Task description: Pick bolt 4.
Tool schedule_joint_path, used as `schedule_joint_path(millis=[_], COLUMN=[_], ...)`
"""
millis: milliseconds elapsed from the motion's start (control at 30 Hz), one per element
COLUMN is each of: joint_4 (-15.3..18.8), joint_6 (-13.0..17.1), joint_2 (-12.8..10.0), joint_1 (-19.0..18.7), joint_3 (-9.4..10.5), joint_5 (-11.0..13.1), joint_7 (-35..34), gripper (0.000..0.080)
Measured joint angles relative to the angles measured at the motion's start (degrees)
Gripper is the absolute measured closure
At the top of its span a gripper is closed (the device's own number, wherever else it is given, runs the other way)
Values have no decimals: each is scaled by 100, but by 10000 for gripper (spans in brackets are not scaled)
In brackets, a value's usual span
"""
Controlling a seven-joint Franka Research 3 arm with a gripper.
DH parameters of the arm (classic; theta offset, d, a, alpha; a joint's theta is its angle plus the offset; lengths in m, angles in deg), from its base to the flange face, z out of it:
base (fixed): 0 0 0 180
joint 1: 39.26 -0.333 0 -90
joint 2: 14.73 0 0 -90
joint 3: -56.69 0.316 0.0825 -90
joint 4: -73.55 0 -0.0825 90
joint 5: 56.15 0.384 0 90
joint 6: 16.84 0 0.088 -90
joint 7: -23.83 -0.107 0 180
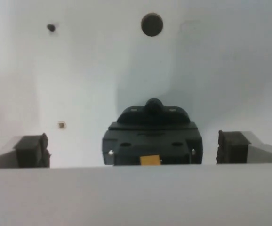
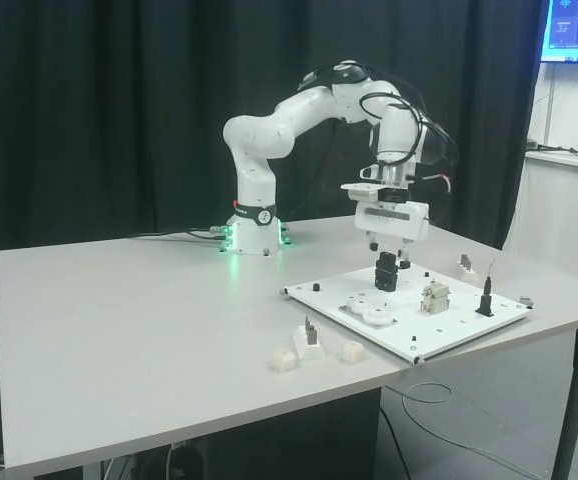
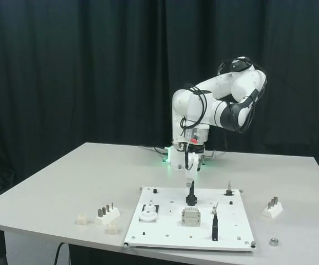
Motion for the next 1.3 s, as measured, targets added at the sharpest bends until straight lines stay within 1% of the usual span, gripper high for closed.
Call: schedule_joint_path(millis=[267, 500, 967, 1300], joint_4=[-55, -98, -145, -196], joint_6=[-78, -108, -110, -109], joint_2=[0, 0, 0, 0], joint_1=[0, 0, 5, 63], joint_3=[-140, -220, -351, -430], joint_5=[-76, -162, -436, -531], joint_7=[4, 5, 163, 560], gripper=[3, 3, 3, 3])
